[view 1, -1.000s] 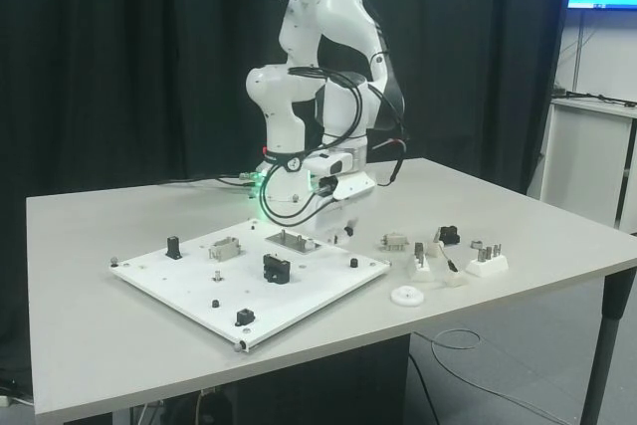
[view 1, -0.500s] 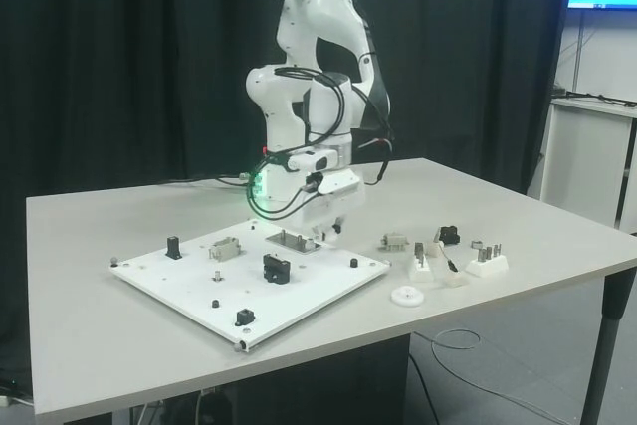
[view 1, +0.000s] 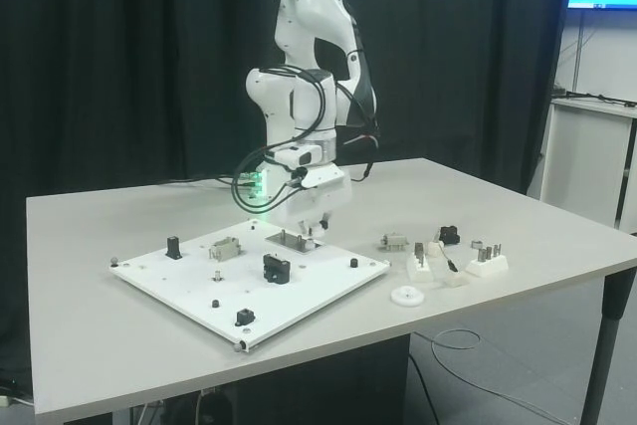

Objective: Insert medium gear.

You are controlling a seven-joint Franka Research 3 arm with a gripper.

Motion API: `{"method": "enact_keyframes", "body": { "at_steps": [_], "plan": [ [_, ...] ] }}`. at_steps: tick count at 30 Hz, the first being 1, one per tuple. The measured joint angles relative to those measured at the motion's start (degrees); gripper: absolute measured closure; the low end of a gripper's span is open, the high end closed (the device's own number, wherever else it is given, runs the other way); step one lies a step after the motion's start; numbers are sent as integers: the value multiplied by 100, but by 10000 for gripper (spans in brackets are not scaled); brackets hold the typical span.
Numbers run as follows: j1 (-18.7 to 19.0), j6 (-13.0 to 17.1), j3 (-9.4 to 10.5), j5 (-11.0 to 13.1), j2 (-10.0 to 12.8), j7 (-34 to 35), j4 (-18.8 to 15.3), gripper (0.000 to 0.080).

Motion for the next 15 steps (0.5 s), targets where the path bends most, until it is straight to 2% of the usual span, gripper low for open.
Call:
{"method": "enact_keyframes", "body": {
  "at_steps": [15],
  "plan": [
    [0,82,-180,3,-29,-192,-144,406]
  ]
}}
